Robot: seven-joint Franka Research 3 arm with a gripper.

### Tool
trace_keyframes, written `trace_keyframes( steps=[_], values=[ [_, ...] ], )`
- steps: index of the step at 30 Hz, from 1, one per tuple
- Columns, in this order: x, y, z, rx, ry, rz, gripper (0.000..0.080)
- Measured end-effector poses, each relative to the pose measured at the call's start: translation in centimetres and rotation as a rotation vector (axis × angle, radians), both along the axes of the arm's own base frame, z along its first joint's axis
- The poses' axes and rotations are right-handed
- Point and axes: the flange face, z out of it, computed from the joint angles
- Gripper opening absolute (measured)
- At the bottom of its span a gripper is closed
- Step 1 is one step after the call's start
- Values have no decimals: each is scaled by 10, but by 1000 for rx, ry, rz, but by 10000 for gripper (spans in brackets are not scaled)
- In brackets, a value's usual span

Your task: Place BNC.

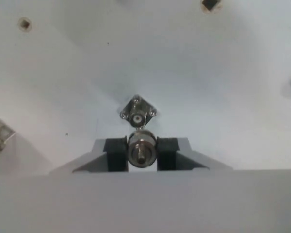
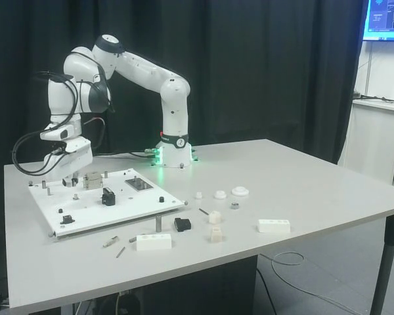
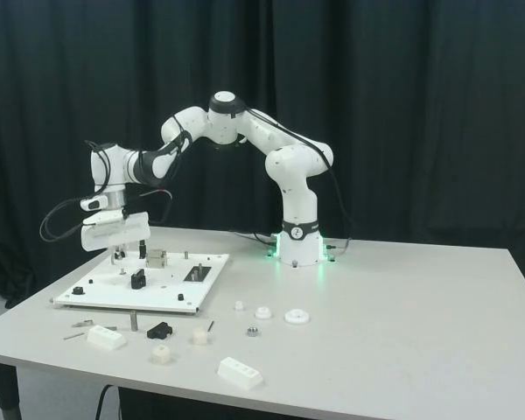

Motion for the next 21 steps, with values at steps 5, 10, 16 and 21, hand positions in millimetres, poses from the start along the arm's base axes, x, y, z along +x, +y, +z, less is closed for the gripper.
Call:
trace_keyframes(
  steps=[5, 10, 16, 21],
  values=[
    [1, 0, 6, 4, 1, -2, 124],
    [2, 0, 8, 5, 0, -2, 124],
    [1, 0, 9, 7, -1, -4, 124],
    [1, -1, 9, 8, -2, -7, 124]
  ],
)
